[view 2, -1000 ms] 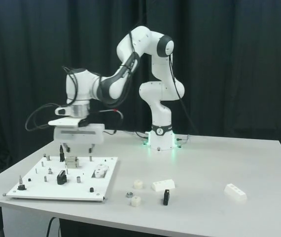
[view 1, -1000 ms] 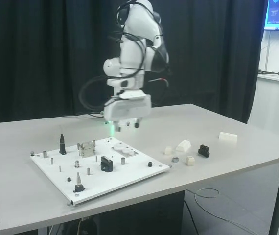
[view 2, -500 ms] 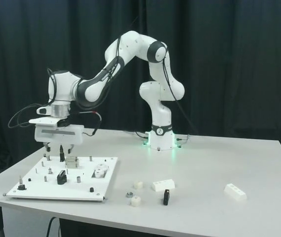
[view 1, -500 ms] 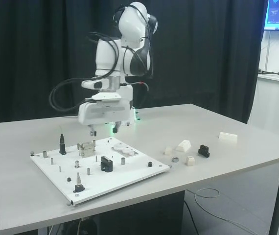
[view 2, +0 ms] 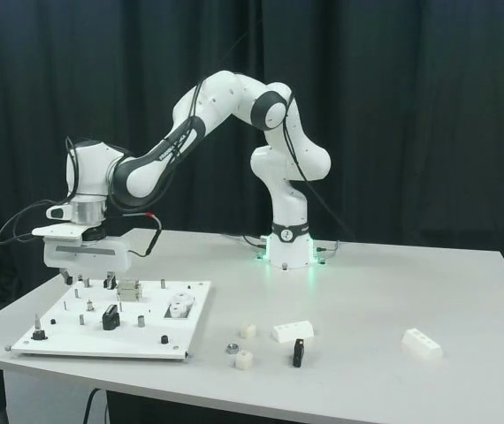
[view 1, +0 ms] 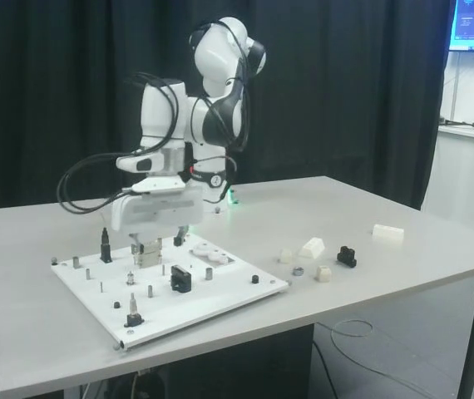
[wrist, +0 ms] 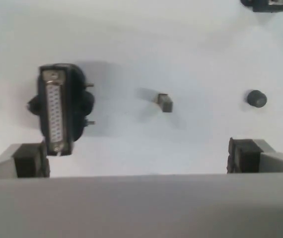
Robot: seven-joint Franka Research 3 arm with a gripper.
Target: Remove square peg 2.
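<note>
A small grey square peg (wrist: 165,102) stands upright in the white board (wrist: 181,44), between a black multi-pin connector (wrist: 59,109) and a round black knob (wrist: 256,98). In the first room view the same peg (view 1: 149,291) is just left of the connector (view 1: 180,278). My gripper (view 1: 155,243) hangs low over the back part of the board (view 1: 220,293). It is open and holds nothing. Both black fingertips (wrist: 30,159) show in the wrist view, wide apart, and the peg lies ahead of them, untouched. From the second room view the gripper (view 2: 88,281) is over the board's far left.
A grey metal block (view 1: 147,253) and a tall black post (view 1: 105,245) stand close to the gripper. Several short pins dot the board, and a black-based post (view 1: 135,318) stands near its front. Loose white blocks (view 1: 310,247) and a black part (view 1: 346,256) lie right of the board.
The arm has swung left from beyond the board's back edge to above the board and has come lower. The gripper stays open and empty.
</note>
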